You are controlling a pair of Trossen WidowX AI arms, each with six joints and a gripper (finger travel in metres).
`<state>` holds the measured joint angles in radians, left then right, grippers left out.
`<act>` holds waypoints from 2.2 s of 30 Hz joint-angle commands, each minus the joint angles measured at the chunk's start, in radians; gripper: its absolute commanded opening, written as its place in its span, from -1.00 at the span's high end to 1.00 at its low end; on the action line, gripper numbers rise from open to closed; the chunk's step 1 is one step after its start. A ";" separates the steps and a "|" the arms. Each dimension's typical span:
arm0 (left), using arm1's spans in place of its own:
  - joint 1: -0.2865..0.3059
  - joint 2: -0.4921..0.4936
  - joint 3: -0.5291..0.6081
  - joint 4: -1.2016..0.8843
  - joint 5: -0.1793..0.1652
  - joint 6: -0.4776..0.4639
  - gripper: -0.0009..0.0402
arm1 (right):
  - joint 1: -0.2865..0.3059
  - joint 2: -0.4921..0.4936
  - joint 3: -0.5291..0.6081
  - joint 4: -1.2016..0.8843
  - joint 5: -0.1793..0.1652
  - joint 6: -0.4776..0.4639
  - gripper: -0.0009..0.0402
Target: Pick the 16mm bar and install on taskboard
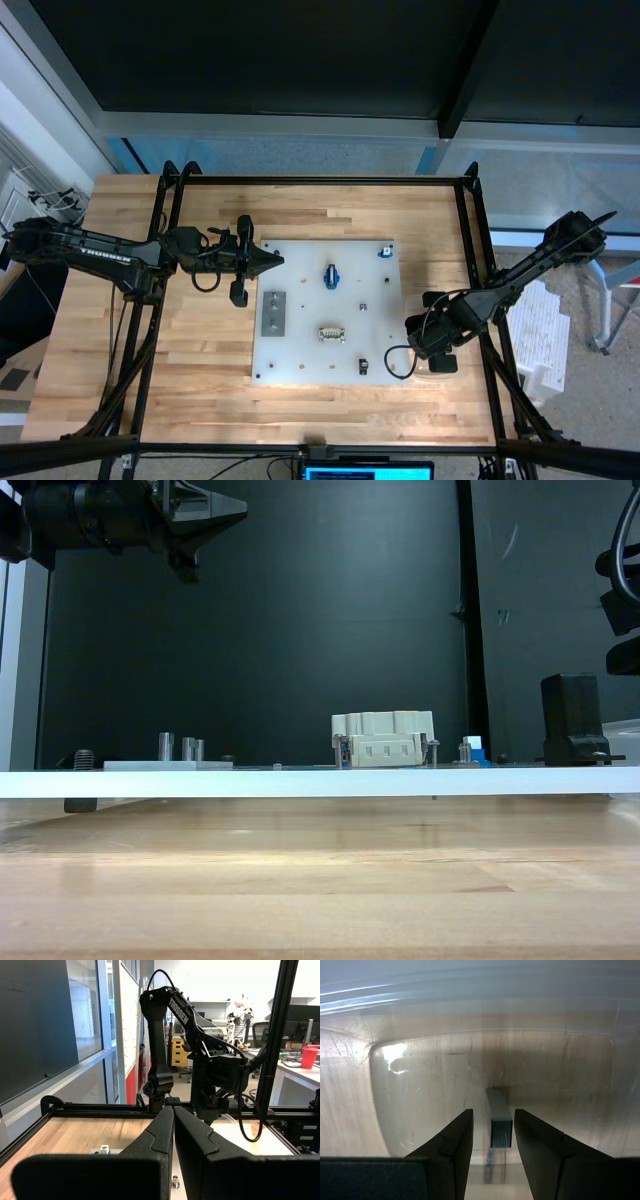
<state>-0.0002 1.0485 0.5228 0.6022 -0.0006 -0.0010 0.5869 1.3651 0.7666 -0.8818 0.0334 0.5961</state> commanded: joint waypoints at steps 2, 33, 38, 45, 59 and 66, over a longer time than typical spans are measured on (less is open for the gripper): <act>0.000 0.000 0.000 0.000 0.000 0.000 0.96 | 0.000 0.000 0.001 0.003 0.000 -0.001 0.49; 0.000 0.000 0.000 0.001 0.000 0.000 0.96 | 0.003 -0.035 0.064 -0.091 0.001 -0.002 0.96; 0.000 0.000 0.000 0.000 0.000 0.000 0.96 | 0.003 -0.056 0.130 -0.173 0.002 -0.002 0.96; 0.000 0.000 0.000 0.000 0.000 0.000 0.96 | 0.003 -0.068 0.238 -0.301 0.002 -0.047 0.96; 0.000 0.000 0.000 0.000 0.000 0.000 0.96 | 0.005 -0.067 0.339 -0.367 0.000 -0.608 0.96; 0.000 0.000 0.000 0.001 0.000 0.000 0.96 | 0.006 -0.067 0.339 -0.367 0.001 -0.887 0.96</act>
<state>-0.0002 1.0485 0.5224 0.6025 -0.0006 -0.0010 0.5919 1.2968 1.1057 -1.2495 0.0341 -0.2474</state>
